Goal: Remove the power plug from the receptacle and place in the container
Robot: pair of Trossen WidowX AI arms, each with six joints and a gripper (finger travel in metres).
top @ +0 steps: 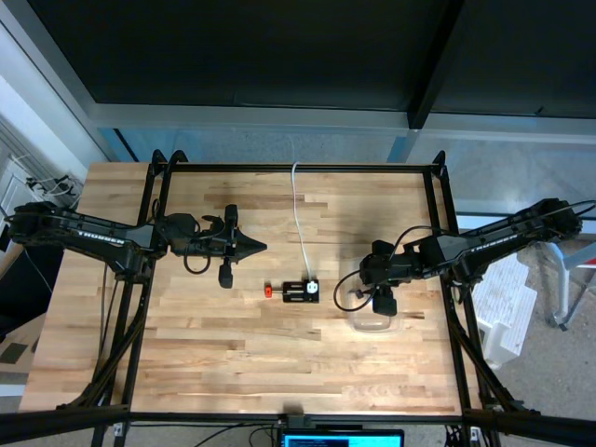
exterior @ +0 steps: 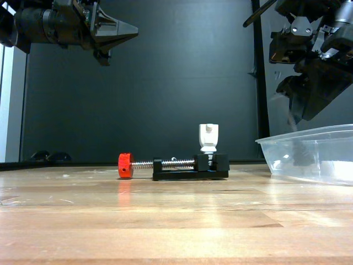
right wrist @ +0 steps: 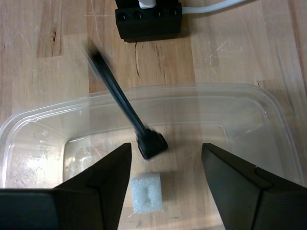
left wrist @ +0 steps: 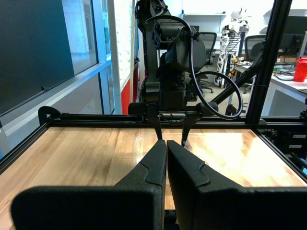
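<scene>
The power plug (right wrist: 152, 143) is small and black, and its thin cable stub slants up over the rim of the container (right wrist: 230, 88). The plug's head is inside the clear tub, blurred, with nothing gripping it. My right gripper (right wrist: 165, 146) hangs open right above it, over the container (top: 372, 323) on the table's right side. The receptacle (top: 313, 286) is a white socket face held in a black clamp with an orange-red knob (exterior: 125, 165), and its face (exterior: 208, 134) has nothing in it. My left gripper (top: 259, 247) is shut, high above the table's left half.
A long white cord (top: 299, 209) runs from the receptacle to the table's far edge. A small white foam cube (right wrist: 146, 192) lies in the container. Black frame rails (top: 298, 168) border the wooden table.
</scene>
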